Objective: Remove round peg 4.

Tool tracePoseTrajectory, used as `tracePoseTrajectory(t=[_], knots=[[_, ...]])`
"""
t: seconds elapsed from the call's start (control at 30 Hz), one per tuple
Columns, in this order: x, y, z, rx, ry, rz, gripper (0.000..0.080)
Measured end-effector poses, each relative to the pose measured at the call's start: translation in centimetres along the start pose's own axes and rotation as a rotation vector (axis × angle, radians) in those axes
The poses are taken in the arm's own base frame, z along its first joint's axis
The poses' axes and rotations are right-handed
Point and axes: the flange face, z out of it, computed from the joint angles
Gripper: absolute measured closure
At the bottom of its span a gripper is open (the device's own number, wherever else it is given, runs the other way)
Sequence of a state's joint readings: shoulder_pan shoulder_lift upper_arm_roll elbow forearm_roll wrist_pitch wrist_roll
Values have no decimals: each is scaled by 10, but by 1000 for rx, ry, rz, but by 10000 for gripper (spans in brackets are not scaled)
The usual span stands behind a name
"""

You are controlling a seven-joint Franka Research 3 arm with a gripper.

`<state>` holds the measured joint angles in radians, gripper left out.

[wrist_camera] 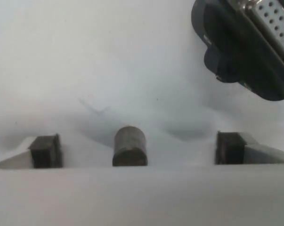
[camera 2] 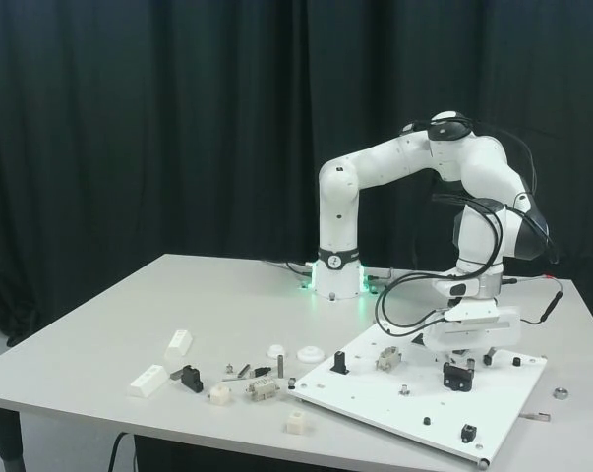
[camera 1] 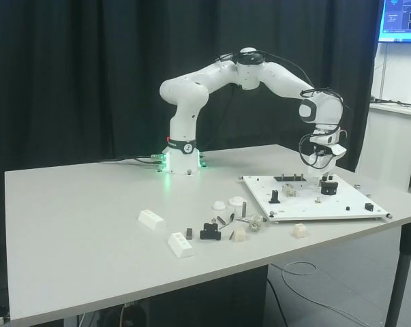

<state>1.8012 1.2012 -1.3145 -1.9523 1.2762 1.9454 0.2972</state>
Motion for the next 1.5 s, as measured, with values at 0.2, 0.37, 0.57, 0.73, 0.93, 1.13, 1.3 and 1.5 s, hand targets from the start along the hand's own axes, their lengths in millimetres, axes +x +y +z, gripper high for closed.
tracePoseTrajectory(t=[0.2, 0.37, 0.57, 0.73, 0.93, 1.13, 1.3, 1.5], knots=[[-1, 0, 0, 0, -6, 0, 236], [-1, 0, 0, 1, -12, 0, 400], [-2, -1, 1, 5, -17, 1, 576], [-2, -1, 1, 5, -17, 2, 576], [-2, -1, 1, 5, -17, -1, 659], [-1, -1, 0, 6, -17, -1, 659], [0, -1, -3, 8, -20, 0, 659], [3, 1, -13, 13, -36, 7, 659]])
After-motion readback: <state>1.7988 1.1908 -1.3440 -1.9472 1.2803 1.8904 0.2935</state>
